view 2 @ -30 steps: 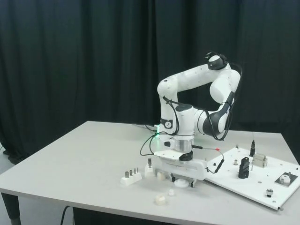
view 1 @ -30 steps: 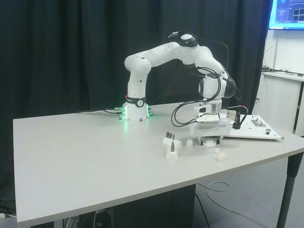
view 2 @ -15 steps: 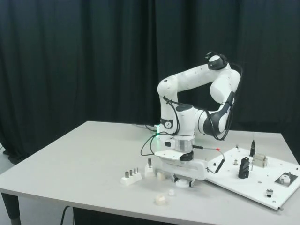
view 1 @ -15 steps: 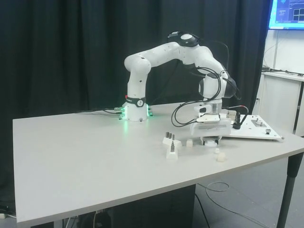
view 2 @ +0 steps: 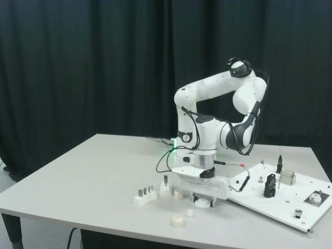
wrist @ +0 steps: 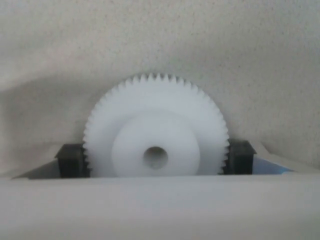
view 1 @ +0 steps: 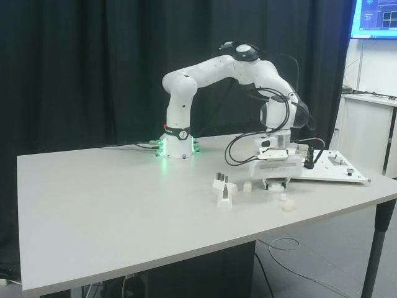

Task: Pick large gear.

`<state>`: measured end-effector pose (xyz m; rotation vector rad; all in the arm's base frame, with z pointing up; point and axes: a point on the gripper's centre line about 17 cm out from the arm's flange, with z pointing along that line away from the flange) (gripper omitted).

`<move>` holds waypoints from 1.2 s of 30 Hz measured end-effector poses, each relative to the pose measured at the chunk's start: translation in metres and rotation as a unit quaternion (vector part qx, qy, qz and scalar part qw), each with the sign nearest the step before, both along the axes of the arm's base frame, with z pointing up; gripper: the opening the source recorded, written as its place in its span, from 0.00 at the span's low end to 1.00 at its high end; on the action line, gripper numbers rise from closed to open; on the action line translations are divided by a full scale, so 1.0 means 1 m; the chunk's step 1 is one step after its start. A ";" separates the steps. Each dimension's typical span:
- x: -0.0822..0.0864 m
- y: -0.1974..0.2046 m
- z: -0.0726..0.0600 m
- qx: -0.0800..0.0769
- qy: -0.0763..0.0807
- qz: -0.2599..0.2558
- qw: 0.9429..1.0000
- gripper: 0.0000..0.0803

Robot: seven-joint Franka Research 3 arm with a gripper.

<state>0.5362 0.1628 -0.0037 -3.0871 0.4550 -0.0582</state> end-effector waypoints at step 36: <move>0.011 -0.005 0.031 -0.006 -0.009 0.005 1.000 0.74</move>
